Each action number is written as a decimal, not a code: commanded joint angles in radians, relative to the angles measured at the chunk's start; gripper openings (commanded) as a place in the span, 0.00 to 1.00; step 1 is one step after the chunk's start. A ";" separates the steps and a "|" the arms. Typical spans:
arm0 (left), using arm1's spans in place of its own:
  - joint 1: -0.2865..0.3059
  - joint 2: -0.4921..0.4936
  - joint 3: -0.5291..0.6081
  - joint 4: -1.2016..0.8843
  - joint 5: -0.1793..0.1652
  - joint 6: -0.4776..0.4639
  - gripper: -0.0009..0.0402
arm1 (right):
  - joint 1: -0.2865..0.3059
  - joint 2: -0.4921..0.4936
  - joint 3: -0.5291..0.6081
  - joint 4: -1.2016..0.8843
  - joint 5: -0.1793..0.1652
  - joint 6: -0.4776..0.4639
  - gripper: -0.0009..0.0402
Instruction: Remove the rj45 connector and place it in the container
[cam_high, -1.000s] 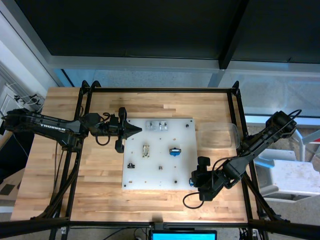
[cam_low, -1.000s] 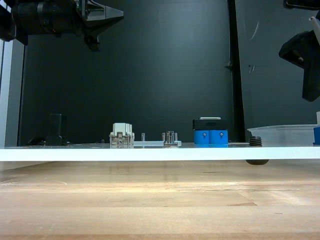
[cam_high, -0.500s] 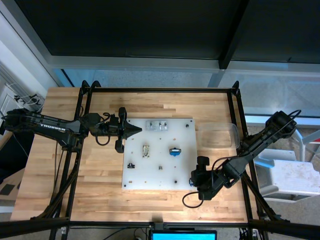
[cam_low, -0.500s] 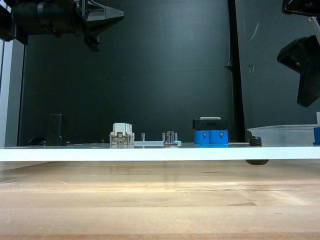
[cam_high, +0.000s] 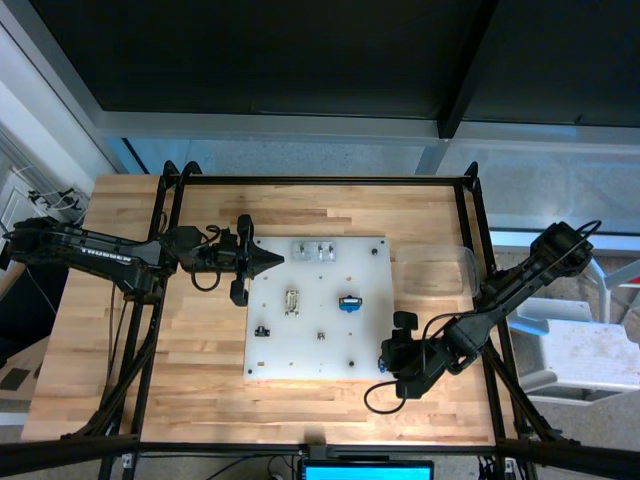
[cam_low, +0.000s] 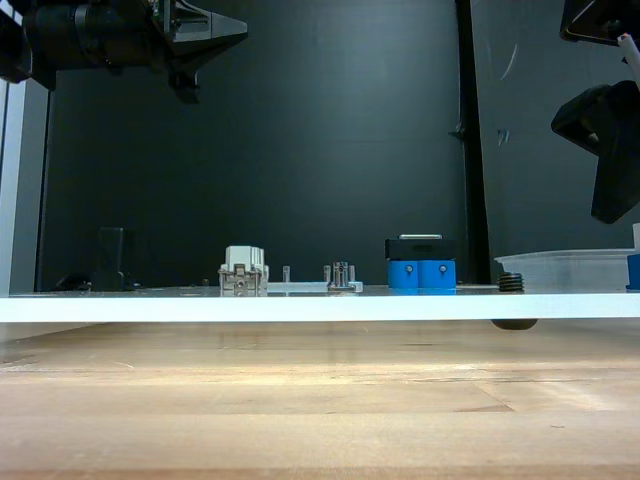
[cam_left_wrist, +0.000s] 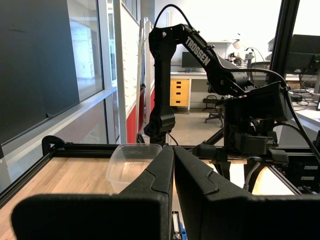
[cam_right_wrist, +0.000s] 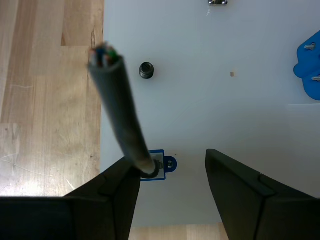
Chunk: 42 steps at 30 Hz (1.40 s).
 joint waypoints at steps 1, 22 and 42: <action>0.000 0.000 0.000 0.000 0.000 0.000 0.02 | 0.000 0.000 0.000 -0.002 -0.001 0.000 0.39; 0.000 0.000 0.000 0.000 0.000 0.000 0.02 | 0.000 0.000 0.000 0.009 -0.016 -0.015 0.02; 0.000 0.000 0.000 0.000 0.000 0.000 0.02 | 0.001 -0.009 0.011 0.019 -0.020 -0.016 0.02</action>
